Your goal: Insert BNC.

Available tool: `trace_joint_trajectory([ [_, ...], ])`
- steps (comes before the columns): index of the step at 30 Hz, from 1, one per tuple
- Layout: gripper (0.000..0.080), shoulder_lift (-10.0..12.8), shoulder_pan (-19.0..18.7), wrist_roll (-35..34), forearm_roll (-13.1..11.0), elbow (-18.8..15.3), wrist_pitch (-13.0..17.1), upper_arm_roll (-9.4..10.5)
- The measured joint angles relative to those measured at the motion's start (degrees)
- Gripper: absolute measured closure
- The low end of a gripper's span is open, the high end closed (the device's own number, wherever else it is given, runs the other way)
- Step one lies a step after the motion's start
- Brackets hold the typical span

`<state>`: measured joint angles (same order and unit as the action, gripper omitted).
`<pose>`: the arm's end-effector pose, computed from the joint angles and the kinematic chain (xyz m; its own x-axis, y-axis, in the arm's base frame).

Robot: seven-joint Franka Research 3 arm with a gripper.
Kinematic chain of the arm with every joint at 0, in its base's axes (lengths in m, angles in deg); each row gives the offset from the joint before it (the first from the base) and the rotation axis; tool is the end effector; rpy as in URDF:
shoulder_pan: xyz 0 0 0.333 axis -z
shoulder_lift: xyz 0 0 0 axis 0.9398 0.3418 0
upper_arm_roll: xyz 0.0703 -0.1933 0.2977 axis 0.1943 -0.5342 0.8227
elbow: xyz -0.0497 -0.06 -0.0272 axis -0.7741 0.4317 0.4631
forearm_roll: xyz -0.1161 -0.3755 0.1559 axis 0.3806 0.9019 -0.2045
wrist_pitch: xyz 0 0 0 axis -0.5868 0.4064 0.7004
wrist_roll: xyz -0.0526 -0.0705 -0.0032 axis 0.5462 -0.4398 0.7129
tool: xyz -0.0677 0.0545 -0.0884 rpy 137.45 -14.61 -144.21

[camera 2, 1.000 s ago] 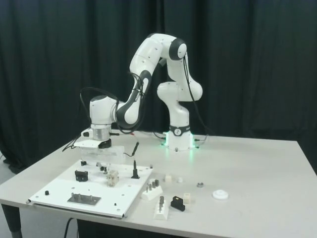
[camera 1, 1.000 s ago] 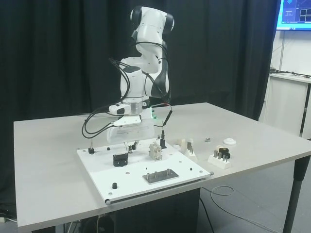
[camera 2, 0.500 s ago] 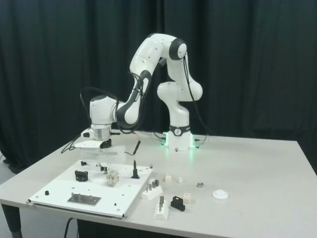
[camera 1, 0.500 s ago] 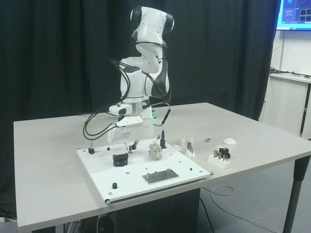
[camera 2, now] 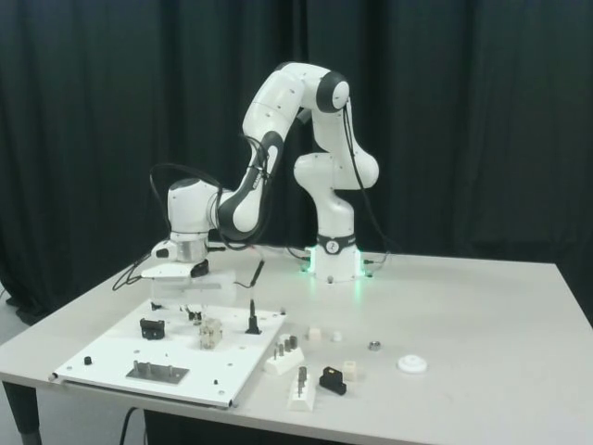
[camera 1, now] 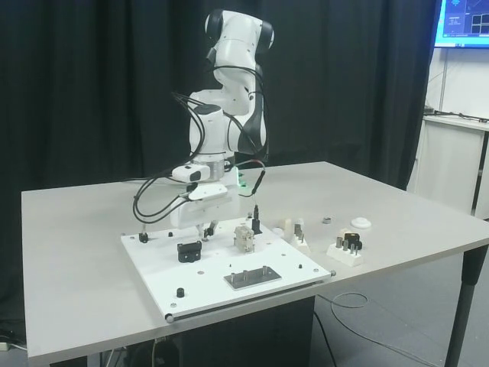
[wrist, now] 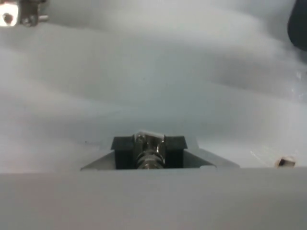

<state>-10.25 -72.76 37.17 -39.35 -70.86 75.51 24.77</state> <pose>0.5233 -0.2708 0.2127 0.8667 -0.4987 0.0126 -0.4987 -0.8668 -0.0049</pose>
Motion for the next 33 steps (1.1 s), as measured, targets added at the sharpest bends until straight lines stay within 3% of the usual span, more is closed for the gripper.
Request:
trace_joint_trajectory([
  [33,0.0677,0.01,0.08,13.14,-0.38,0.13,-0.69,-0.05],
])
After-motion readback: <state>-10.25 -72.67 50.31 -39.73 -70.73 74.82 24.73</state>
